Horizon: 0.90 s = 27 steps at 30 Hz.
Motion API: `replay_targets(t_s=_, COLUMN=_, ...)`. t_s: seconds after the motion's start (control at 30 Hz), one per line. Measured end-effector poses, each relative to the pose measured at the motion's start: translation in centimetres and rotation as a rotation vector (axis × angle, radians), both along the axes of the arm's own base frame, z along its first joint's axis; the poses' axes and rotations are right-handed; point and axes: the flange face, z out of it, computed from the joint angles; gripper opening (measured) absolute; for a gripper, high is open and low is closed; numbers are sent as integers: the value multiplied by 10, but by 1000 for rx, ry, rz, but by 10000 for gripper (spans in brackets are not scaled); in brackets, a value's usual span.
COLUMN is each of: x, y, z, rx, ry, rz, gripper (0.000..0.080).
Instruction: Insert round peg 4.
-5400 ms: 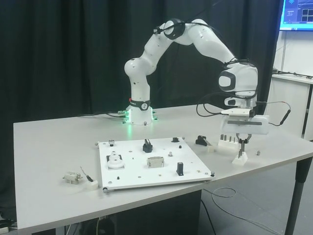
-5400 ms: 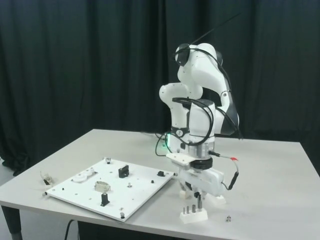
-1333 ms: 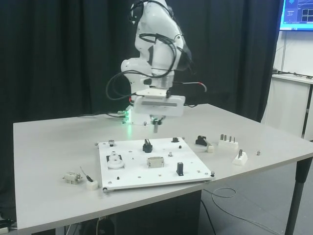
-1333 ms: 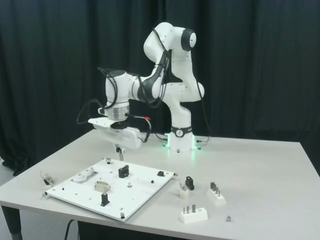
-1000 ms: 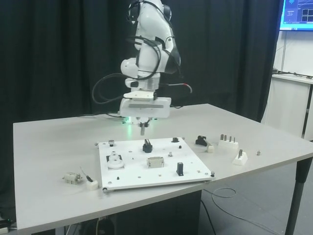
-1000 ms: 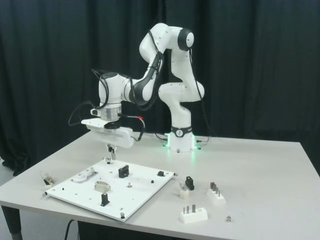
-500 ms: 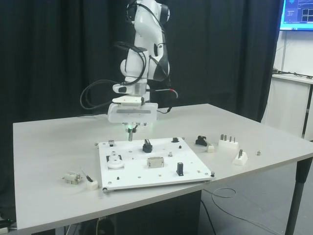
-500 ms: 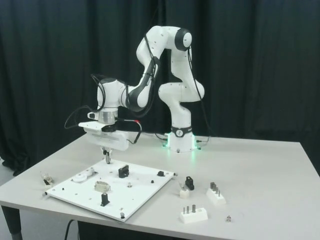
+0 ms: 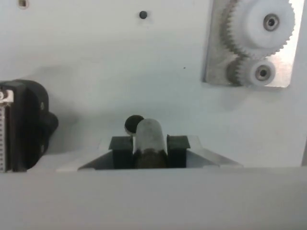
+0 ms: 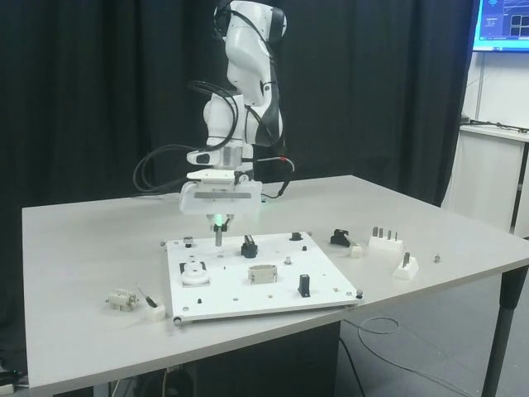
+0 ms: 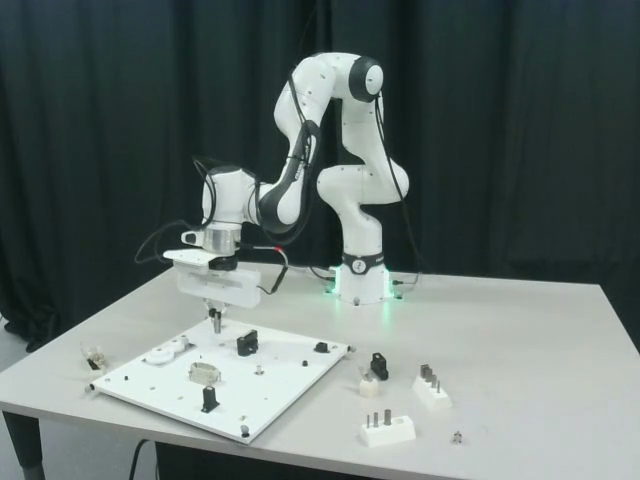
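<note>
Right now the gripper (image 9: pixel 150 151) is clamping the peg (image 9: pixel 149 139) upright between its fingers — and the dark hole (image 9: pixel 132 123) in the white board (image 9: pixel 120 72) is sitting just beside the peg's tip, not yet under it.

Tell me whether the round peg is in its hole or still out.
Out. The claw holds the round peg upright above the white board, its tip beside the dark hole, not inside it.

The peg (image 9: pixel 149 139) hid part of the black hole (image 9: pixel 132 124); the black connector (image 9: pixel 21 125) was cut off at the edge.
</note>
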Motion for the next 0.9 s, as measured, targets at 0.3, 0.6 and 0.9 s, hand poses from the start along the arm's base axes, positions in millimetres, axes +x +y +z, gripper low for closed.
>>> replay_targets(t_s=0.3, x=1, y=4, z=-2, rx=32, ry=-12, rz=-38, gripper=144)
replay_targets(t_s=0.6, x=0, y=5, z=-6, rx=42, ry=-6, rz=-51, gripper=144)
replay_targets(t_s=0.9, x=0, y=4, z=-12, rx=39, ry=6, rz=-57, gripper=144)
